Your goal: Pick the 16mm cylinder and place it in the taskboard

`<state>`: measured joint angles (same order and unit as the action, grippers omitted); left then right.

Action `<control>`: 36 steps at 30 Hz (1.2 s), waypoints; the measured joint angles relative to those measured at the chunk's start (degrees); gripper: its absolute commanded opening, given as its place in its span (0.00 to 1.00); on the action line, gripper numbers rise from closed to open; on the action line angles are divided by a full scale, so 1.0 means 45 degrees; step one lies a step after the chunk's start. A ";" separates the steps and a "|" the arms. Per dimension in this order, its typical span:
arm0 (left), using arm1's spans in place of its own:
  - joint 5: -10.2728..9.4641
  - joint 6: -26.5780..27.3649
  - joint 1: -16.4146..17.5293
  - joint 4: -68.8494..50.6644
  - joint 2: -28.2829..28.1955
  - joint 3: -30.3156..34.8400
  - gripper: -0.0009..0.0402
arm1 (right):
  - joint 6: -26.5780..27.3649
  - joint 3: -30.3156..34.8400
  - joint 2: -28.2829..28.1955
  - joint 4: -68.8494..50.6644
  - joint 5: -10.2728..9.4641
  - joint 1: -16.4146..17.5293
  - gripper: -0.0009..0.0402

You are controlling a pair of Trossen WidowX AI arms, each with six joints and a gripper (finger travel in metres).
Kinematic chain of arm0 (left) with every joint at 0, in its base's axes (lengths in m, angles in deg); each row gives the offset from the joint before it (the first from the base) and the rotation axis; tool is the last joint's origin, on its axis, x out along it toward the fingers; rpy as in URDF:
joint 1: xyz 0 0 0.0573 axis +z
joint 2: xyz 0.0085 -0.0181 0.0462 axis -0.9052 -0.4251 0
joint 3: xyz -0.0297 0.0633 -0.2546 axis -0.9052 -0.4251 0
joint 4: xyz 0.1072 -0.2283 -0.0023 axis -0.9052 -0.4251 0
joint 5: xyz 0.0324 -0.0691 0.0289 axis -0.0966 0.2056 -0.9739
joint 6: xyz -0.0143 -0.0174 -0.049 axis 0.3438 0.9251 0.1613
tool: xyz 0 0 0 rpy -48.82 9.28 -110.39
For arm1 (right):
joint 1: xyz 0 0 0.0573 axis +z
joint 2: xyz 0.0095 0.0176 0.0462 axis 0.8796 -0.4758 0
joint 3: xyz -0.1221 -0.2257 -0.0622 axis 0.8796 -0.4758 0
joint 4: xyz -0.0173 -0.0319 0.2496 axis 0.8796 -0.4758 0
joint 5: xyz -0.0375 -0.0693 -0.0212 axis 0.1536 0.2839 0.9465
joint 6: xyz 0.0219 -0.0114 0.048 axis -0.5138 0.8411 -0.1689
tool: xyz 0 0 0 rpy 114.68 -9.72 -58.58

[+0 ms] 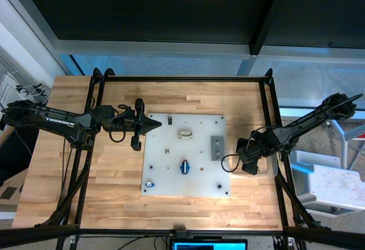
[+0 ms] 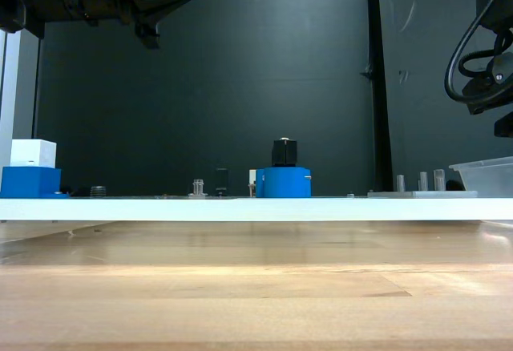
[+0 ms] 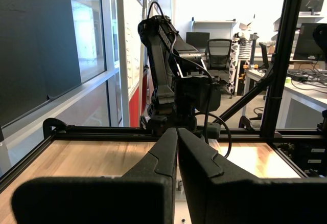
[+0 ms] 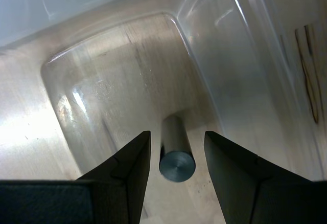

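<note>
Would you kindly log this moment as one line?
phase: pre-grasp | right gripper: open, straddling 16mm cylinder in clear tray | left gripper: shut, high over taskboard edge
</note>
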<state>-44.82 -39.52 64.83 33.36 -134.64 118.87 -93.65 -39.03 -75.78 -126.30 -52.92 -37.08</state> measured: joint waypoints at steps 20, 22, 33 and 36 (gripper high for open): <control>0.0005 0.0000 0.0000 0.0000 -0.0005 0.0000 0.02 | 0.0053 -0.0039 0.0000 0.0097 0.0010 0.0000 0.11; 0.0005 0.0000 0.0000 0.0000 0.0000 0.0000 0.02 | 0.0053 -0.0039 0.0000 0.0097 0.0010 0.0005 0.09; 0.0000 0.0000 0.0000 0.0000 0.0000 0.0005 0.02 | 0.0053 0.0019 0.0000 0.0068 -0.0024 0.0019 0.08; 0.0005 0.0000 0.0000 0.0000 0.0000 0.0000 0.02 | 0.0053 0.0175 0.0000 -0.0073 -0.0039 0.0024 0.08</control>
<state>-44.79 -39.52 64.83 33.36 -134.64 118.87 -93.41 -38.24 -75.78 -126.63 -53.10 -36.97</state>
